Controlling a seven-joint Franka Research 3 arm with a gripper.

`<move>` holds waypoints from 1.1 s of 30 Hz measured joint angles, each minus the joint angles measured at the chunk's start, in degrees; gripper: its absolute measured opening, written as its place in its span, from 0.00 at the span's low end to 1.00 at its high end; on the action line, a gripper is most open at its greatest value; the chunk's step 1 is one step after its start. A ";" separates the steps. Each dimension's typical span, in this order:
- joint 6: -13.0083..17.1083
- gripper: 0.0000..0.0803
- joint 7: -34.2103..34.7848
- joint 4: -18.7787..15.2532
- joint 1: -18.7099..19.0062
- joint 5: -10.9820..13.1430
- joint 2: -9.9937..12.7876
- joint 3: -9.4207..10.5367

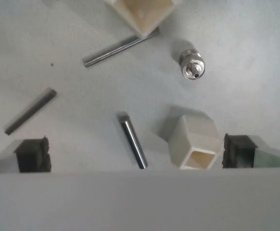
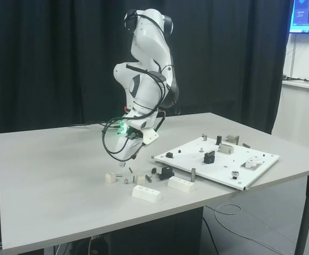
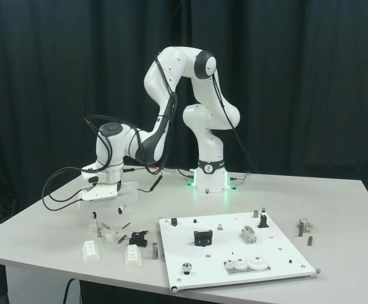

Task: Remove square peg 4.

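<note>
jaws wide open, empty | hollow white block just beside one pad | rods between — loose

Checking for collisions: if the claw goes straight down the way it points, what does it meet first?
Probably the bare grey table; the open claw straddles a thin rod, with a hollow white block beside one finger. Depth is unclear.

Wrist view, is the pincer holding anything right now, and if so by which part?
Nothing is held. The pincer is open above the table, with only a hollow block and a thin pin lying below between its pads.
</note>
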 joint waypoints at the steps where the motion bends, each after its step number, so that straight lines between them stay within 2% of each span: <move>1: -0.15 0.99 -0.01 0.11 0.00 0.01 0.00 0.03; 14: -1.41 1.00 -0.49 1.09 0.27 0.70 0.00 0.30; 33: -3.22 1.00 0.49 2.94 0.43 4.71 -0.04 0.29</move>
